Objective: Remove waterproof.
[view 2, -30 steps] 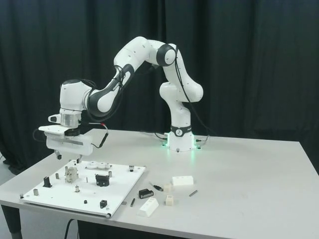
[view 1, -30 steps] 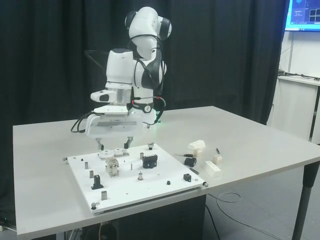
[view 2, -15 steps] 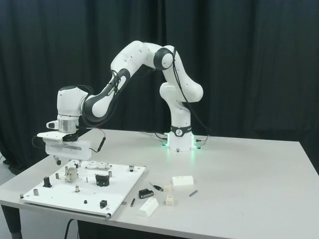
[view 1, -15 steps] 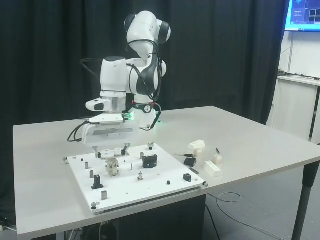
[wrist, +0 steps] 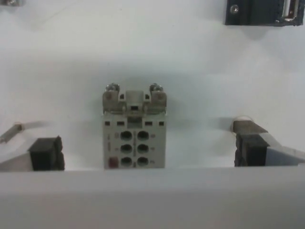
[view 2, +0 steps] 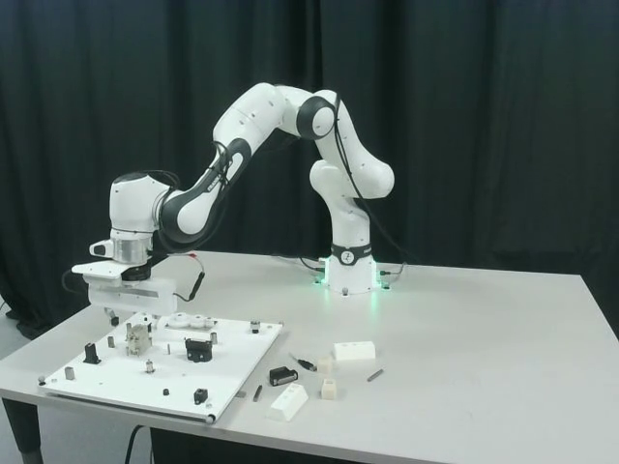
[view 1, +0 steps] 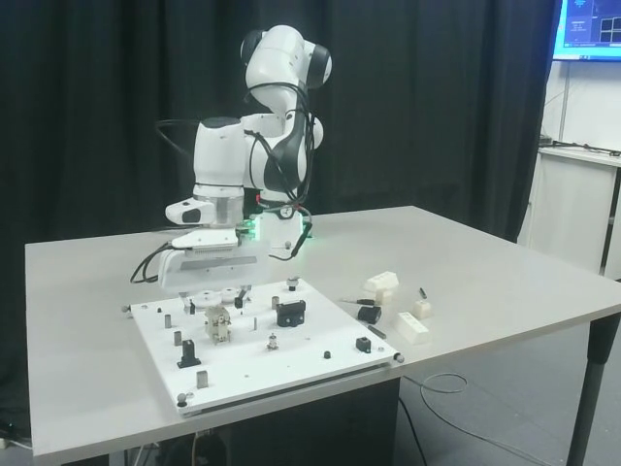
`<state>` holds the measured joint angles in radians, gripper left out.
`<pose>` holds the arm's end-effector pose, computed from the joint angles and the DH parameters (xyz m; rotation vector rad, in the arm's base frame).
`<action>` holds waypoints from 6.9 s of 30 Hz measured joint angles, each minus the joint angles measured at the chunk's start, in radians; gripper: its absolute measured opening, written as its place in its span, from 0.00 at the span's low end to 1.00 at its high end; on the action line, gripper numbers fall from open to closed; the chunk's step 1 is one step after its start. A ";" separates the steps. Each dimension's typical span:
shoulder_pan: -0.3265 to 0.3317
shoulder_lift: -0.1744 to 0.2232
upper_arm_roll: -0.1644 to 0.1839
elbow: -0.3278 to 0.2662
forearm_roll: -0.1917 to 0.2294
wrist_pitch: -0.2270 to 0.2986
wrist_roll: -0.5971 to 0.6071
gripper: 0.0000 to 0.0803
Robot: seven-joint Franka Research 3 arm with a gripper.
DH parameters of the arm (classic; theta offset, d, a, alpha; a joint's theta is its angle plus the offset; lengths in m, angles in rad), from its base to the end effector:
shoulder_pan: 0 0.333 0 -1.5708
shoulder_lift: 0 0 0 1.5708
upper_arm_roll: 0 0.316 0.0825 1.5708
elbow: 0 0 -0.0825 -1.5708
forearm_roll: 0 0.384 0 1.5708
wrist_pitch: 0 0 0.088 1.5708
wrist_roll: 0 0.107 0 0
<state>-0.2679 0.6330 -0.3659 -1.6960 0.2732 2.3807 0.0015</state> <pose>0.5706 -0.3802 0.2561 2.8798 -1.1315 0.1461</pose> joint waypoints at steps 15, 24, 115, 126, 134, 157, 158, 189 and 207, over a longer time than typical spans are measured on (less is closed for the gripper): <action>0.000 0.013 0.001 0.006 0.002 -0.001 -0.002 1.00; 0.000 0.018 0.001 0.006 0.009 -0.001 -0.002 1.00; 0.019 0.051 -0.035 0.059 0.029 -0.106 -0.001 0.39; 0.020 0.051 -0.036 0.059 0.029 -0.106 -0.001 0.39; 0.022 0.051 -0.037 0.059 0.029 -0.106 -0.001 0.39; 0.030 0.051 -0.045 0.058 0.029 -0.105 -0.001 0.39; 0.030 0.051 -0.045 0.058 0.029 -0.105 0.000 0.39; 0.041 0.053 -0.055 0.058 0.024 -0.106 0.000 0.39; 0.045 0.053 -0.059 0.058 0.021 -0.106 0.000 0.39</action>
<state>-0.2226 0.6862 -0.4246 -1.6382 0.2943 2.2750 0.0010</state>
